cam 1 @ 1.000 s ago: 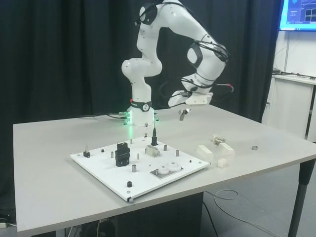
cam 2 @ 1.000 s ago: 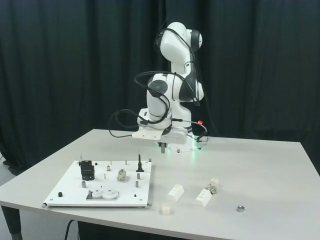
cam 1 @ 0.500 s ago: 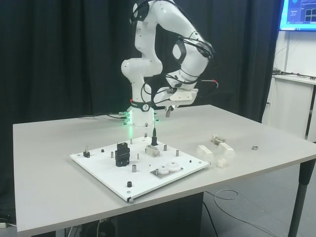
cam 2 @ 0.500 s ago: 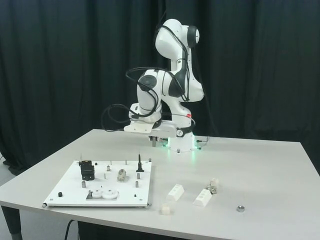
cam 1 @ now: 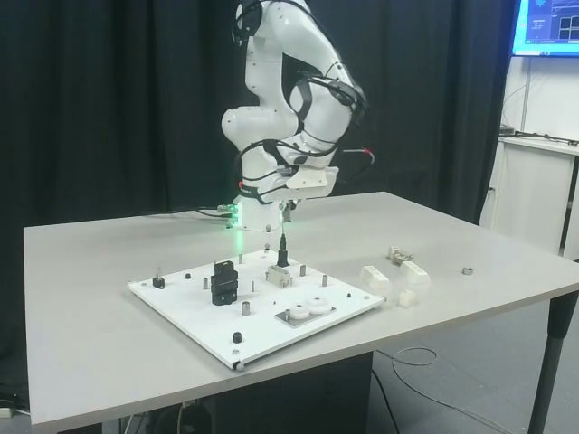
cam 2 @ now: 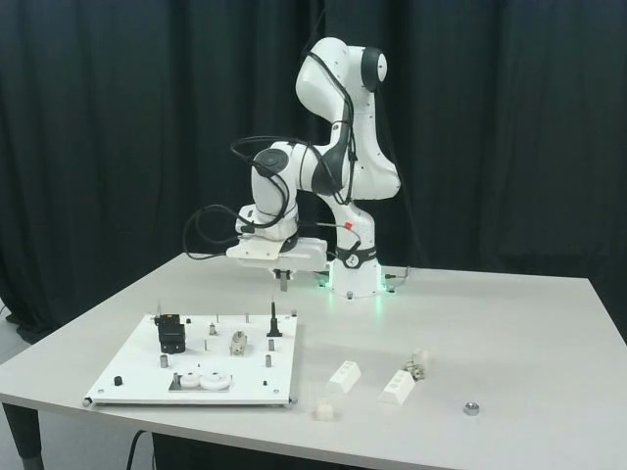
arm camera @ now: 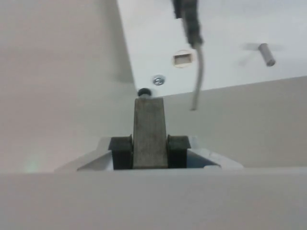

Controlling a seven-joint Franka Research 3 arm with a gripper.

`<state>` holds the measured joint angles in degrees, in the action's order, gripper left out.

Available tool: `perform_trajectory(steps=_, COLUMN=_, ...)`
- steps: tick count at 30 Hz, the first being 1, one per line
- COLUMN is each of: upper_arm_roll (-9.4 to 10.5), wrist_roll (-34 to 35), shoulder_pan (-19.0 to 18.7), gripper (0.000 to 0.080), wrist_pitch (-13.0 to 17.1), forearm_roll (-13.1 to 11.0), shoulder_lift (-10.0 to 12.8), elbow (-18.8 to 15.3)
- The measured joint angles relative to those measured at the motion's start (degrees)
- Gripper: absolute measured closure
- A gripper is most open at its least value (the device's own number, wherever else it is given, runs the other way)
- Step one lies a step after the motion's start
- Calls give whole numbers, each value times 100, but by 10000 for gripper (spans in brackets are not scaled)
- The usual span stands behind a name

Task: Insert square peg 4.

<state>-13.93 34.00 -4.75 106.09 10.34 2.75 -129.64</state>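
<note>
Black curtains (cam 2: 118,127) hang behind the grey counter (cam 2: 509,333), and at the 1 o'clock corner of the first room view we see part of a lit screen (cam 1: 547,27) whose writing is too small for us to read. The white arm (cam 2: 333,108) stands on its base, where a green light (cam 1: 237,217) glows. We find no brand or label legible on the arm or on the parts. The pincer (arm camera: 149,143) hangs in the air above the far edge of the white board (cam 2: 127,367), and its black fingers (arm camera: 121,149) are clamped on the square peg (arm camera: 150,134), a grey bar standing out past the fingertips. In the wrist view we see the board's corner beneath the peg, with a small square hole (arm camera: 182,59), a screw (arm camera: 158,80) and a grey pin (arm camera: 266,53) near it. On the board stand a black block (cam 2: 171,335), a black upright post (cam 2: 273,323) and two white gears (cam 2: 203,379). At 3 o'clock from the board, on the bare counter, lie white blocks (cam 2: 344,375) and a small grey ring (cam 2: 471,408), well apart from the arm.
</note>
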Motion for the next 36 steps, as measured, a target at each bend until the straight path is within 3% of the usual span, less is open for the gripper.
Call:
perform_trajectory(steps=16, upper_arm_roll=-550, wrist_roll=-788, shoulder_pan=3, gripper=652, wrist_pitch=1039, forearm_roll=246, shoulder_lift=-101, elbow=-710)
perform_trajectory(steps=25, upper_arm_roll=-702, wrist_roll=-1299, shoulder_pan=3, gripper=652, wrist_pitch=1616, forearm_roll=309, shoulder_lift=-103, elbow=-1059)
perform_trajectory(steps=36, upper_arm_roll=-792, wrist_roll=-1390, shoulder_pan=3, gripper=652, wrist_pitch=1966, forearm_roll=317, shoulder_lift=-103, elbow=-1298)
